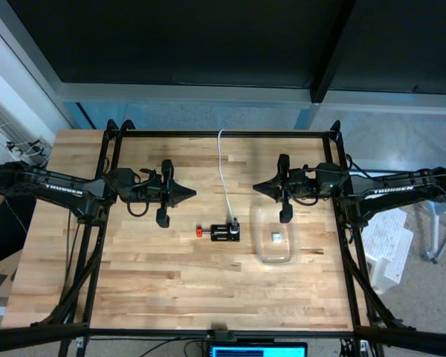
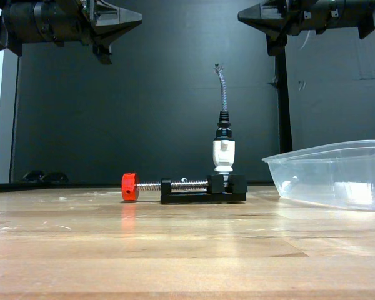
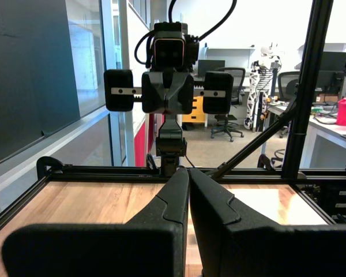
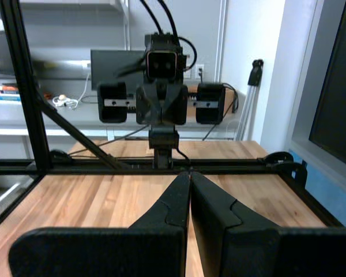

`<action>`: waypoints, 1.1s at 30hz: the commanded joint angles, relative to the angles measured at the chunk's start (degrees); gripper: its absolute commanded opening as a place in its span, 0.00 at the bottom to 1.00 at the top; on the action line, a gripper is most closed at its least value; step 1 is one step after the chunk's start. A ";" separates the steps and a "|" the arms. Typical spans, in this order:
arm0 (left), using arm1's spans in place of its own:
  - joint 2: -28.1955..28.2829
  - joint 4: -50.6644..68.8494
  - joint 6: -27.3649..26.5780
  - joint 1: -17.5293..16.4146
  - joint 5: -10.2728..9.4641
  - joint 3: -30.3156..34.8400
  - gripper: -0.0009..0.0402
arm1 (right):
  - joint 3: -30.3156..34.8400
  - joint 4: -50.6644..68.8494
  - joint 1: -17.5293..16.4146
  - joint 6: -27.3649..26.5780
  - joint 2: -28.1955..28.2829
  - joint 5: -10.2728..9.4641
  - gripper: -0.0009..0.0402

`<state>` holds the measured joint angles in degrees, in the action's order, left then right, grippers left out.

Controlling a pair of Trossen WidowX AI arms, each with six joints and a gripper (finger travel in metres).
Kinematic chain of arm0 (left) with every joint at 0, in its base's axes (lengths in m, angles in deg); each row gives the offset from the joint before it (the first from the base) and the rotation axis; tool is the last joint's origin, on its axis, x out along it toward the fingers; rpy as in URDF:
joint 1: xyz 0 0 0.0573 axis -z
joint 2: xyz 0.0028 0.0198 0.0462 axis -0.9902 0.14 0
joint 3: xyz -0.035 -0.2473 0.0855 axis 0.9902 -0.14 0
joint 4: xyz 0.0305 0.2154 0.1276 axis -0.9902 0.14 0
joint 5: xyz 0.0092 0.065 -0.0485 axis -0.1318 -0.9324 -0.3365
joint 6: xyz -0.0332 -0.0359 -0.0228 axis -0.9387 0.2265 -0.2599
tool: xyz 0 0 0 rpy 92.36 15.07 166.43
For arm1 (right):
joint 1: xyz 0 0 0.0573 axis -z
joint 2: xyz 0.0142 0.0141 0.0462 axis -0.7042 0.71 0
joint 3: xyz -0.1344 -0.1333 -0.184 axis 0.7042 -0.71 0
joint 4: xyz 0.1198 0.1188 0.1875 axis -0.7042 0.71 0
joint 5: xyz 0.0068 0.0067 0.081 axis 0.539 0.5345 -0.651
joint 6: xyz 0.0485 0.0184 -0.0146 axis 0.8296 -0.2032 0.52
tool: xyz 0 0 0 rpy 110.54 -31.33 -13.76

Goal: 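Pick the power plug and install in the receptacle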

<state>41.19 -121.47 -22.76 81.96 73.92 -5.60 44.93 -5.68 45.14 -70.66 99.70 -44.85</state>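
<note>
Both arms hang high off the vise: the left gripper to its left, the right gripper to its right, each pinched closed on nothing. The power plug stands on the receptacle, touching it, clamped above the vise. It looks installed to me, though how deep I can't tell. Its long axis is vertical, nose down, with the cord leaving upward.

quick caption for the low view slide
Shut left gripper and right gripper high at each side; vise holds the receptacle upright, clear tray at right
</note>
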 commanded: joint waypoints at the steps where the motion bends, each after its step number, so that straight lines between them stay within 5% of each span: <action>1: 0.02 -0.02 0.00 0.00 0.02 0.02 0.02 | -0.07 -0.76 0.00 -0.04 0.09 -0.04 0.02; 11: 0.00 -0.02 0.00 -0.02 0.02 0.02 0.02 | -0.20 -1.01 0.66 -0.24 0.09 -2.19 0.02; 33: 0.00 -0.02 0.00 -0.02 0.02 0.02 0.02 | -2.62 -4.42 0.72 1.66 0.09 -0.44 0.02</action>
<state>41.19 -121.47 -22.78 81.96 73.94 -5.60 42.29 -9.96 45.89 -69.02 99.77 -45.28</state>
